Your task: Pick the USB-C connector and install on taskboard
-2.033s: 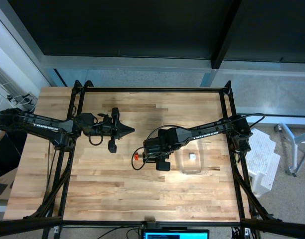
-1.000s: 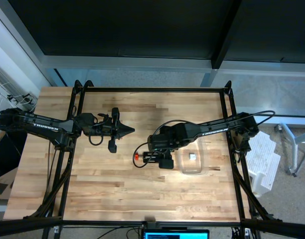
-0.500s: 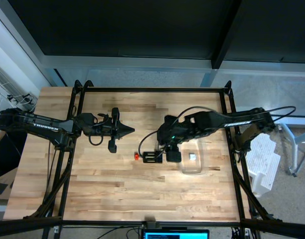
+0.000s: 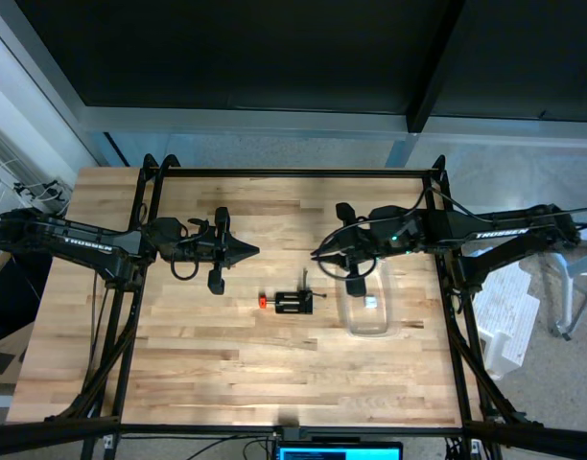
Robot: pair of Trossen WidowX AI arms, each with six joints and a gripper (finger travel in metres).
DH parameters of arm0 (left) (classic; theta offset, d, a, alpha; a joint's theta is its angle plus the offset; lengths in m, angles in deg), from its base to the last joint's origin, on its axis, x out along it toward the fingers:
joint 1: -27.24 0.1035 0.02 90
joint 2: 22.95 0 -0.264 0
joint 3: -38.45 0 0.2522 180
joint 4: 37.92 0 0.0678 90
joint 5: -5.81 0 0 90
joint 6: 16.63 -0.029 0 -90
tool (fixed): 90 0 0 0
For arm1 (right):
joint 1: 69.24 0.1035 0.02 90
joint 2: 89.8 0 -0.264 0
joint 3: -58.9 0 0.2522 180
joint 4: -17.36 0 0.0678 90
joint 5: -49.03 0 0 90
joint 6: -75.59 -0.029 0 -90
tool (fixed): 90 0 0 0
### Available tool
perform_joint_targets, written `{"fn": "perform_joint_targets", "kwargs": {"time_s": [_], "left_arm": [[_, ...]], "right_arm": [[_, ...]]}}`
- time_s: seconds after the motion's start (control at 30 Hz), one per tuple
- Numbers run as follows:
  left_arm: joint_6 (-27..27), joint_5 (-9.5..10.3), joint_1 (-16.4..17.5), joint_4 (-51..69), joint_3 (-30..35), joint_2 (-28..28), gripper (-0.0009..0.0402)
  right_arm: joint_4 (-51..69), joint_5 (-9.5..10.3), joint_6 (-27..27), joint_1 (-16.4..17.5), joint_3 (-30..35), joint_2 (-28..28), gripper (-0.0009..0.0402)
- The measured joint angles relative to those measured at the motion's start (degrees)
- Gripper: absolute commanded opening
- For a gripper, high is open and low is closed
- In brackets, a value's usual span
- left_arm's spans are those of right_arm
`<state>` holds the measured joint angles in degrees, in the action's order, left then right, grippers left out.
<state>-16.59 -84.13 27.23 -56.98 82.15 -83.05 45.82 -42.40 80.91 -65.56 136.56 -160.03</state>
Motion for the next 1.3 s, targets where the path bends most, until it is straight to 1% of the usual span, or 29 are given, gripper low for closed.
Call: {"fn": "perform_joint_targets", "kwargs": {"time_s": [0.03,0.1,0.2,0.27,0.37,0.53,0.67,0.7,0.77,1.3], "left_arm": [[0.0,-0.02,0.0,0.0,0.0,0.0,0.0000],[0.0,0.00,0.0,0.0,0.0,0.0,0.0000],[0.0,0.00,0.0,0.0,0.0,0.0,0.0000],[0.0,-0.02,0.0,0.0,0.0,0.0,0.0000],[0.0,0.00,0.0,0.0,0.0,0.0,0.0000],[0.0,-0.02,0.0,0.0,0.0,0.0,0.0000],[0.0,0.00,0.0,0.0,0.0,0.0,0.0000],[0.0,0.00,0.0,0.0,0.0,0.0,0.0000],[0.0,-0.02,0.0,0.0,0.0,0.0,0.0000],[0.0,0.00,0.0,0.0,0.0,0.0,0.0000]], "right_arm": [[-3.0,1.27,0.0,-0.5,-2.5,1.4,0.0008],[-9.9,3.10,-0.7,-1.7,-7.1,3.7,-0.0002],[-19.0,5.79,-2.8,-3.7,-13.4,6.1,0.0001],[-23.8,6.03,-4.7,-4.5,-16.9,7.4,-0.0001],[-29.3,6.03,-5.1,-4.6,-21.4,9.0,0.0000],[-34.6,7.39,-5.2,-4.6,-25.5,10.6,0.0000],[-36.4,9.88,-5.3,-4.6,-25.8,11.0,0.0000],[-36.7,10.16,-5.3,-4.6,-25.8,11.0,0.0000],[-37.2,10.38,-5.3,-4.5,-25.8,11.0,0.0000],[-37.1,10.08,-6.5,-4.6,-26.4,11.0,0.0000]]}}
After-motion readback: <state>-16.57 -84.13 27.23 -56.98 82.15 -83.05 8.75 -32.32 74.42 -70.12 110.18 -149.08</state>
